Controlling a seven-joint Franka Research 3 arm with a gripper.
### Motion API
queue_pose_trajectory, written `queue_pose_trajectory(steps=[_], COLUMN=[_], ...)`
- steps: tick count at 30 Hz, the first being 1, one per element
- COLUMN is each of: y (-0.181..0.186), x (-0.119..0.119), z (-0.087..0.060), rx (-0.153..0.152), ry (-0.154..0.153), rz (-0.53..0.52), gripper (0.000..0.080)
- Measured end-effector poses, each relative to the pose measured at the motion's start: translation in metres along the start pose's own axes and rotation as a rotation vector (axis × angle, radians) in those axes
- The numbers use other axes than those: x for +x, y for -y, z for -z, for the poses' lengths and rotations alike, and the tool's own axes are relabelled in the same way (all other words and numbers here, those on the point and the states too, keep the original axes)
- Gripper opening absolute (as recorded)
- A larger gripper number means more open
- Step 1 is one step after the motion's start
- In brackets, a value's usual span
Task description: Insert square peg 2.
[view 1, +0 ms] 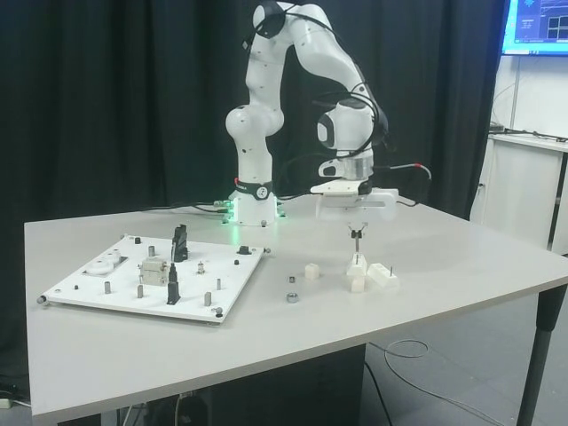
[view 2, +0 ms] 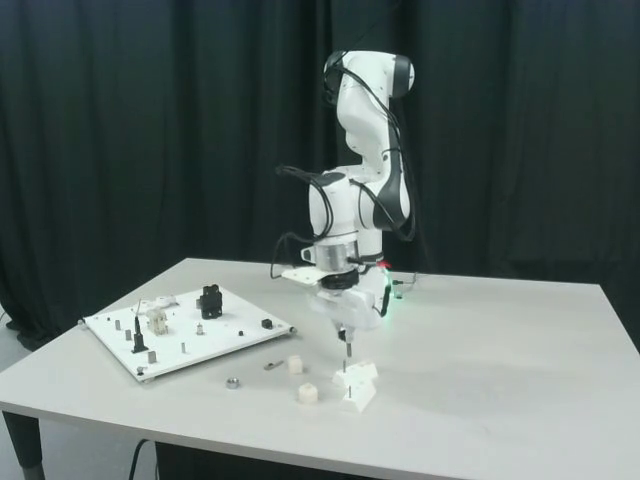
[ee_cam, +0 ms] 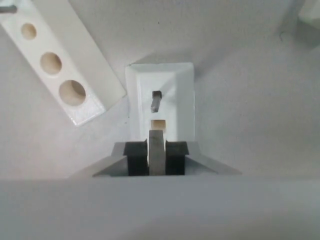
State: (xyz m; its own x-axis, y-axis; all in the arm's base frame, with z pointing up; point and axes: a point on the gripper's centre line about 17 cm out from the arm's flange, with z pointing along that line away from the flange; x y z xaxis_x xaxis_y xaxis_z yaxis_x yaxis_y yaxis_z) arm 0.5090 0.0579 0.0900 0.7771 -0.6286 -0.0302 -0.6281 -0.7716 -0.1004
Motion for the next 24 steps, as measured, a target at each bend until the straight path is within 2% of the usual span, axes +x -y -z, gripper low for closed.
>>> queue_pose_trajectory(steps=[10, 24], y=[0.003, 0.005], x=[0.002, 0.005], z=[0.011, 0.016], rx=[-0.007, -0.016], ry=[0.005, 0.003], rz=[0.007, 0.004], gripper=[0.0071, 0.0071])
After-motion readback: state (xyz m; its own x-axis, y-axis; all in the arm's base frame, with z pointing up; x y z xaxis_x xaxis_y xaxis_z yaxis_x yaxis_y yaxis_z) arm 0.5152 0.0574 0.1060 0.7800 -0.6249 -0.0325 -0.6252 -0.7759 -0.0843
